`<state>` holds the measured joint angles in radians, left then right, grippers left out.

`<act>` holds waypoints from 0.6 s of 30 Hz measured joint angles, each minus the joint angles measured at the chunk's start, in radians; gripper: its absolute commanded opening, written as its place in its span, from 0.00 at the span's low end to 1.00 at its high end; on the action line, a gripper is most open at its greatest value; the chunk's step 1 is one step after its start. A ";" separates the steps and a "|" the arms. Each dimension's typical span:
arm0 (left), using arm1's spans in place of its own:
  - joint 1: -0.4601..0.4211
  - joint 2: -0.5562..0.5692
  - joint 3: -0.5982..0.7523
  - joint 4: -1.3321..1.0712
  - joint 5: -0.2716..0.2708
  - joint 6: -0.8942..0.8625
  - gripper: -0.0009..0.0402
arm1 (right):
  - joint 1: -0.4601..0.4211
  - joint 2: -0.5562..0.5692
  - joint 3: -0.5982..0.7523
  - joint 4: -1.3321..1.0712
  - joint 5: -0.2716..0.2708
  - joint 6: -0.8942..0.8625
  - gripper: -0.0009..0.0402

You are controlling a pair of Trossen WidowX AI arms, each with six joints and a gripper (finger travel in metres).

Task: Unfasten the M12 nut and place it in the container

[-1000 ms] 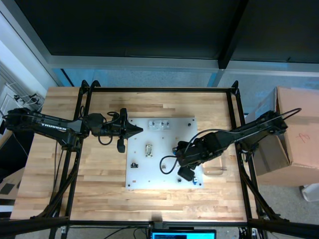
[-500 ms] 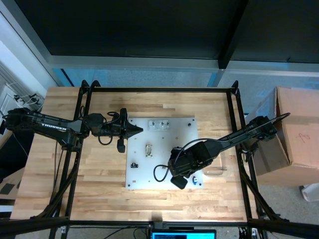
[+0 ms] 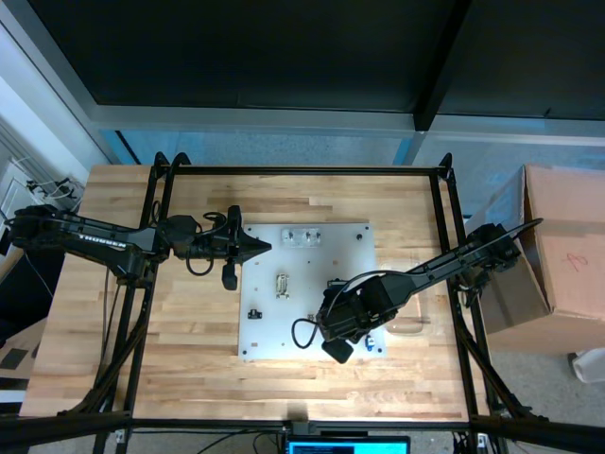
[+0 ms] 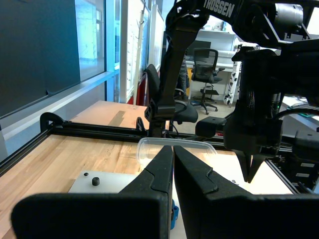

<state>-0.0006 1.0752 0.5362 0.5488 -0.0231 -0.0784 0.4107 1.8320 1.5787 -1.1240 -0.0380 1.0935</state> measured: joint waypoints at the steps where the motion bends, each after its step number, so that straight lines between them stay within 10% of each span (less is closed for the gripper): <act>1: 0.000 0.000 0.000 0.000 0.000 0.000 0.02 | 0.002 0.003 0.000 -0.001 0.001 0.001 0.09; 18: 0.000 0.000 0.000 -0.001 0.000 0.000 0.02 | 0.006 0.163 0.000 0.072 0.019 0.030 0.45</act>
